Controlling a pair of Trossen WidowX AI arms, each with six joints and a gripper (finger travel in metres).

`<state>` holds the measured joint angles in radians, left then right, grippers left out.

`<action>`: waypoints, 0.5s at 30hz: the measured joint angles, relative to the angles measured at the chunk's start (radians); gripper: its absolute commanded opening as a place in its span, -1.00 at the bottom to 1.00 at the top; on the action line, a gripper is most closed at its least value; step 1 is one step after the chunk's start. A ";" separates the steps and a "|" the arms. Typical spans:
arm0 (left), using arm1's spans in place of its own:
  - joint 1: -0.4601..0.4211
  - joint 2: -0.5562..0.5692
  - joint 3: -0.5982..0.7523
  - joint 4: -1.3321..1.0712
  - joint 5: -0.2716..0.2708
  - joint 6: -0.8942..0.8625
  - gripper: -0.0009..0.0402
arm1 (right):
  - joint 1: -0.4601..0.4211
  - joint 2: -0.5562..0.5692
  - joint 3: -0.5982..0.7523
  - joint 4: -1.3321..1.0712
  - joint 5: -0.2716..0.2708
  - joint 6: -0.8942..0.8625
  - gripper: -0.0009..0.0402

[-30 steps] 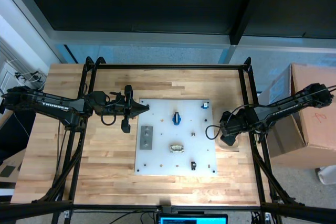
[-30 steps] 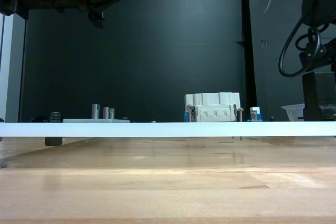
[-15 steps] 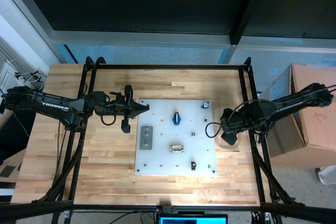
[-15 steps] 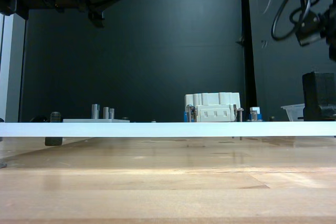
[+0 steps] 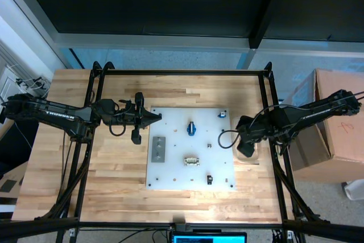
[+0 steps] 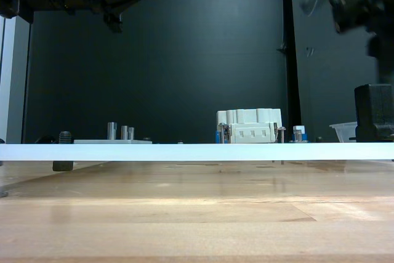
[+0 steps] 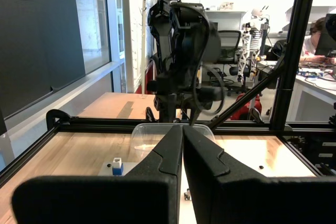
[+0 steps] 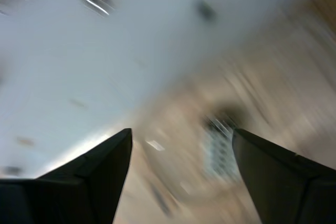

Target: Remove the HAN10E connector from the taskboard and place in the container

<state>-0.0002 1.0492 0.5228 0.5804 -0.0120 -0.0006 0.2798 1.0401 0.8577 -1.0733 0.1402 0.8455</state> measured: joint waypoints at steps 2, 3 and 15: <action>0.000 0.000 0.000 0.000 0.000 0.000 -0.96 | -0.003 0.000 0.018 0.097 0.011 -0.066 0.02; 0.000 0.000 0.000 0.000 0.000 0.000 -0.96 | -0.003 0.000 0.028 0.134 0.026 -0.094 -0.05; 0.000 0.000 0.000 0.000 0.000 0.000 -0.96 | -0.145 0.024 0.082 0.618 0.016 -0.566 -0.75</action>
<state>-0.0002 1.0492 0.5224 0.5804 -0.0124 -0.0010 0.1345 1.0641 0.9394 -0.4553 0.1558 0.2790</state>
